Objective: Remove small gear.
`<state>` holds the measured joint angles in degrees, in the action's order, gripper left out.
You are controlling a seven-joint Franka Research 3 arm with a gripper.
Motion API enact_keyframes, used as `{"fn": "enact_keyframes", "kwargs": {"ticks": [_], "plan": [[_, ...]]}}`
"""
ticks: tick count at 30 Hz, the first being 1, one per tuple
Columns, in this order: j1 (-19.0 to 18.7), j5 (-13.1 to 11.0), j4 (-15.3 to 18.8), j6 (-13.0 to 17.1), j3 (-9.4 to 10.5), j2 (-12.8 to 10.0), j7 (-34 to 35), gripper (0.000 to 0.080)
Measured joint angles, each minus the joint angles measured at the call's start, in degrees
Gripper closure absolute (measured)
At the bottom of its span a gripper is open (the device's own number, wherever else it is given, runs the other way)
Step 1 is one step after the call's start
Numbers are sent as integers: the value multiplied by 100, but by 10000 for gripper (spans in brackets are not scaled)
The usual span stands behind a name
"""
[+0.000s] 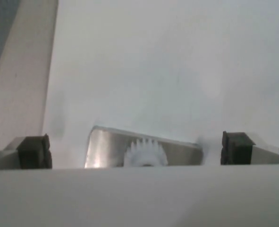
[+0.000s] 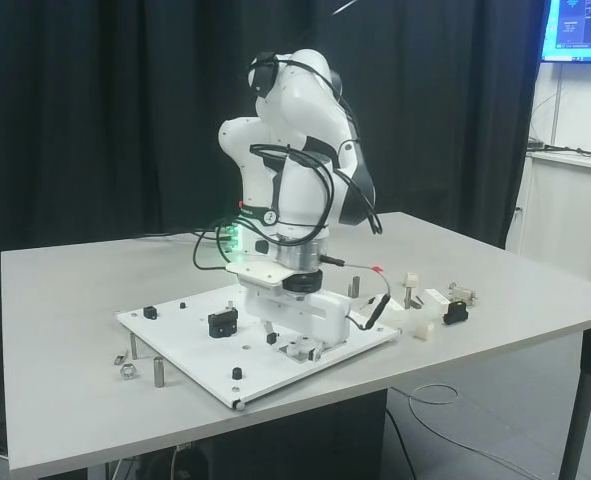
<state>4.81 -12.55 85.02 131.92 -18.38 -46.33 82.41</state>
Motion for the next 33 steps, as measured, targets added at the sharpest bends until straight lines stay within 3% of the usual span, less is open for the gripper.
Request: {"fn": "enact_keyframes", "kwargs": {"ticks": [32,33], "plan": [[18,-63,-53,-102,13,-60,-17,3],[18,-63,-55,-103,12,-60,-17,114]]}}
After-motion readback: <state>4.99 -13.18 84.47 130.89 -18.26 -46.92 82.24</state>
